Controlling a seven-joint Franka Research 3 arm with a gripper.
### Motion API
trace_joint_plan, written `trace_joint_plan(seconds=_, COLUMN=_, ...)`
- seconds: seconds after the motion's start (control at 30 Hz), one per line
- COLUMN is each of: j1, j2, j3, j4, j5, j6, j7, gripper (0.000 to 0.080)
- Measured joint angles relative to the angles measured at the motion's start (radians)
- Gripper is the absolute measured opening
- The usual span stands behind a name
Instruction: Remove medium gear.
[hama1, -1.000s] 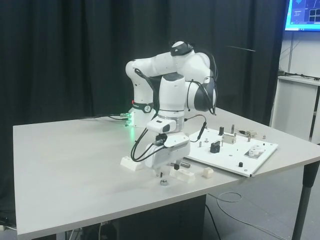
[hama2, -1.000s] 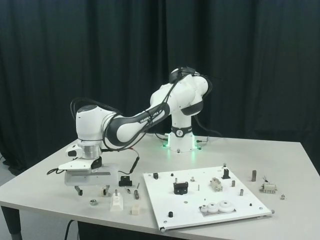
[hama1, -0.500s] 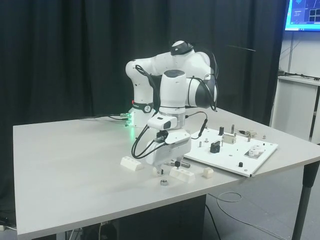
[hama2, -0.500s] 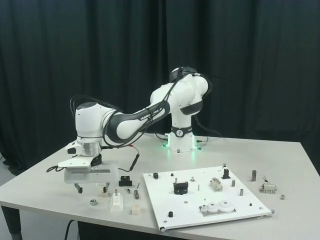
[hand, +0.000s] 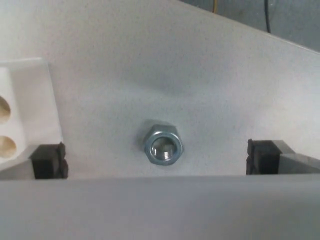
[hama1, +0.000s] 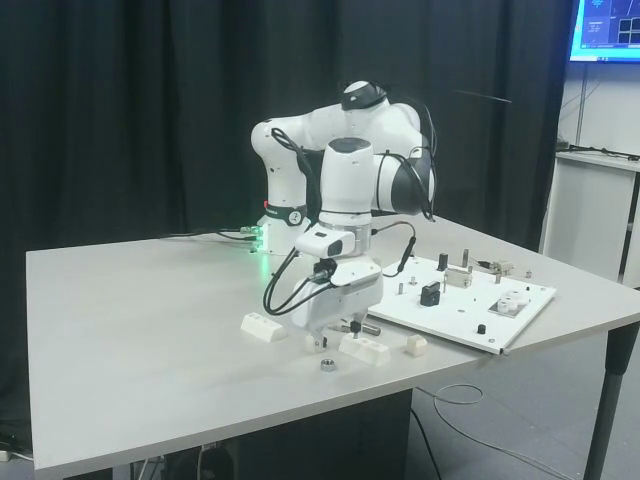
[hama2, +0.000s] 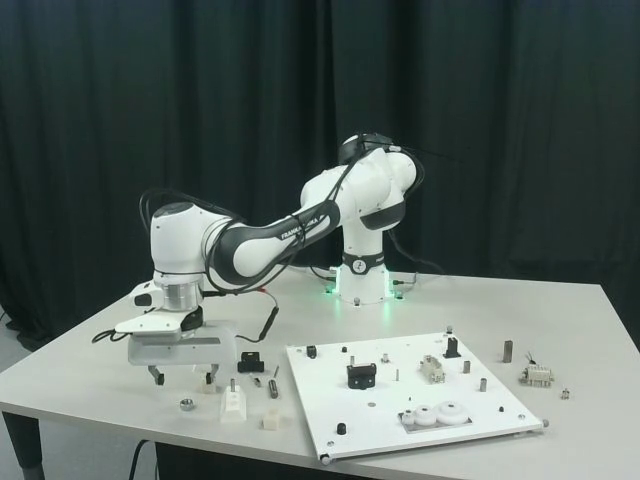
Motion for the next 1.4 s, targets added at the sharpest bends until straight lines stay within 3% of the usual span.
trace_joint_plan(seconds=1.4, j1=0.0, j2=0.0, j3=-0.02, j4=0.019, j5=0.0, j6=-0.018, j7=0.007, gripper=0.08)
